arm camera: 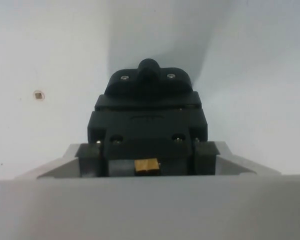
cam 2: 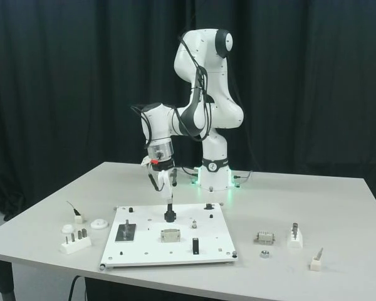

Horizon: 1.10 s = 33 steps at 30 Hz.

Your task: Insert D-SUB.

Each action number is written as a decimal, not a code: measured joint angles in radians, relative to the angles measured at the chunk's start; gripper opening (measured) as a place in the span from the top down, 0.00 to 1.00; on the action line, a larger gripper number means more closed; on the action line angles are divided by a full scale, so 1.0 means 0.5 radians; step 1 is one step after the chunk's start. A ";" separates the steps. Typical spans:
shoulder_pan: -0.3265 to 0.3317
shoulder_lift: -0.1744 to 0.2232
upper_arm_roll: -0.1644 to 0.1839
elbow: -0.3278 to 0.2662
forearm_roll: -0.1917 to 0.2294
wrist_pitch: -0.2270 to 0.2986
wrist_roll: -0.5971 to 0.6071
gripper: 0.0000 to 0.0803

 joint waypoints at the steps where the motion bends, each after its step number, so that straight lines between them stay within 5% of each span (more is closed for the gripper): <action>1: 0.000 0.000 0.000 0.000 0.000 0.000 0.000 0.53; 33: 0.008 -0.007 0.003 -0.017 -0.037 0.021 0.000 0.53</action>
